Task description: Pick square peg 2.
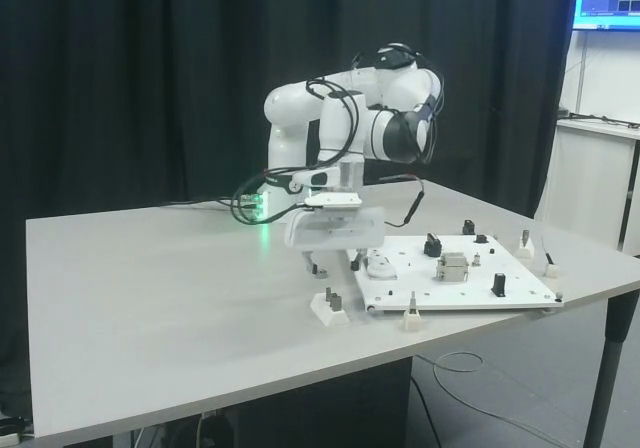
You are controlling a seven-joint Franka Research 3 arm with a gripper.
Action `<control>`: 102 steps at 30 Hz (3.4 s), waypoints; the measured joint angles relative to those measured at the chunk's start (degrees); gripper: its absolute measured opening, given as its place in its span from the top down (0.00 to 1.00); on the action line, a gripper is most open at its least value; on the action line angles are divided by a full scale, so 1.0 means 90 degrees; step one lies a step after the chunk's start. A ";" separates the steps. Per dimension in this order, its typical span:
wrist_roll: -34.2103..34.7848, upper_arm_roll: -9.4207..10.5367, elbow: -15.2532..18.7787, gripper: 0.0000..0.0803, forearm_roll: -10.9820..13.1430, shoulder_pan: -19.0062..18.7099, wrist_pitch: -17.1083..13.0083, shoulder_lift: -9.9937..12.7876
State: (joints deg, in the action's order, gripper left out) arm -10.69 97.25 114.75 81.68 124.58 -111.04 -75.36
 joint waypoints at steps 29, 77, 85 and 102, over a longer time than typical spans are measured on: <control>-0.0385 0.0428 0.0002 0.00 0.0496 0.0141 -0.0402 -0.0143; -0.0806 0.0573 0.0049 0.91 0.0674 0.0186 -0.0713 -0.0205; -0.0793 0.0416 0.0091 0.91 0.0627 0.0139 -0.0465 -0.0170; -0.0746 -0.0130 0.0078 0.91 0.0341 0.0036 0.0169 -0.0006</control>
State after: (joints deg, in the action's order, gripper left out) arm -17.41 96.07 115.45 84.75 124.90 -109.52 -75.42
